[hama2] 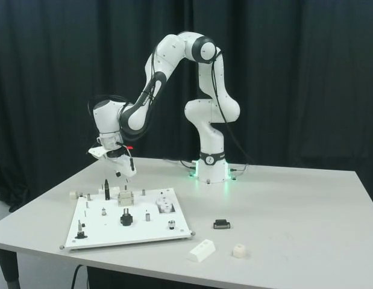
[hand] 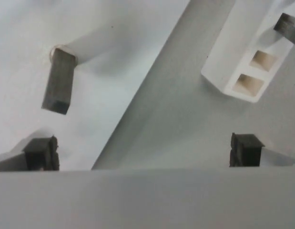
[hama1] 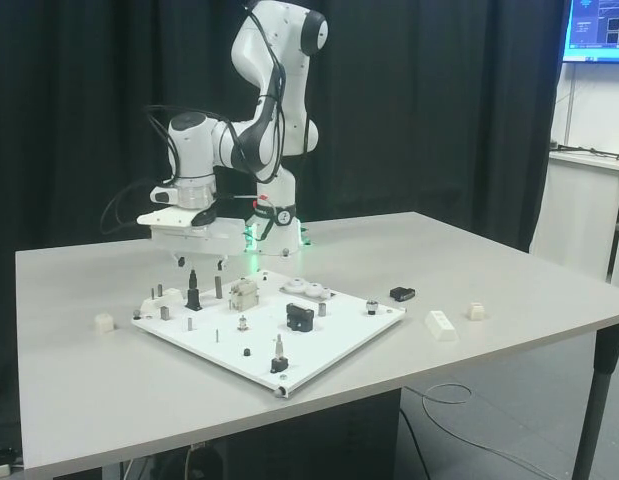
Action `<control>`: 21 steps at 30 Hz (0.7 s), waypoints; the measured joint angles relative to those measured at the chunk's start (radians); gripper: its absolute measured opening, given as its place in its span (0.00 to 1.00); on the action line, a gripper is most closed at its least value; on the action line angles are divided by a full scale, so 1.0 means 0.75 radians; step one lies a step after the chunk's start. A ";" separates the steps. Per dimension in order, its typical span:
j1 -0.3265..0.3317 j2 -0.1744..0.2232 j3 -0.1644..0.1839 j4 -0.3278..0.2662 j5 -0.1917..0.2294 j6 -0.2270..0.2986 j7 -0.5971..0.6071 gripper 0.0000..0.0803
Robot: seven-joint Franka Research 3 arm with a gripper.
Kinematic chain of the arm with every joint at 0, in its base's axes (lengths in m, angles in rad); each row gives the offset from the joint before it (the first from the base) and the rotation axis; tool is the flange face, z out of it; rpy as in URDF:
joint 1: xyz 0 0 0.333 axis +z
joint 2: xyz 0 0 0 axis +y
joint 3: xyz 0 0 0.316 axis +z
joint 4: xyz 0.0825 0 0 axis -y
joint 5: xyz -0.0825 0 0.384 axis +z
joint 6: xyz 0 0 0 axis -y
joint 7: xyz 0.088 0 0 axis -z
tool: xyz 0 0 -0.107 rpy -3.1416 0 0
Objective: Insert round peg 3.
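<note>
Peg (hand: 58,80) stands upright on the white board (hama1: 334,335) beneath the wide-open, empty gripper (hand: 143,151), and an off-centre descent could knock it aside.

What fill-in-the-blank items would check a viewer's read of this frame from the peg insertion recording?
1. The gripper has its fingers ____, with nothing between them.
2. The white board with the pegs lies on the ____ table.
3. In the wrist view, the white block shows two ____ openings.
4. The arm's base is lit ____ at its foot.

Missing words: open; grey; square; green
</note>
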 joint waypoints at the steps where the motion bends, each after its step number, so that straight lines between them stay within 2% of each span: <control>1: 0.000 0.000 0.000 -0.002 0.000 0.003 0.000 1.00; 21: 0.000 0.000 0.007 -0.065 0.004 0.135 -0.008 1.00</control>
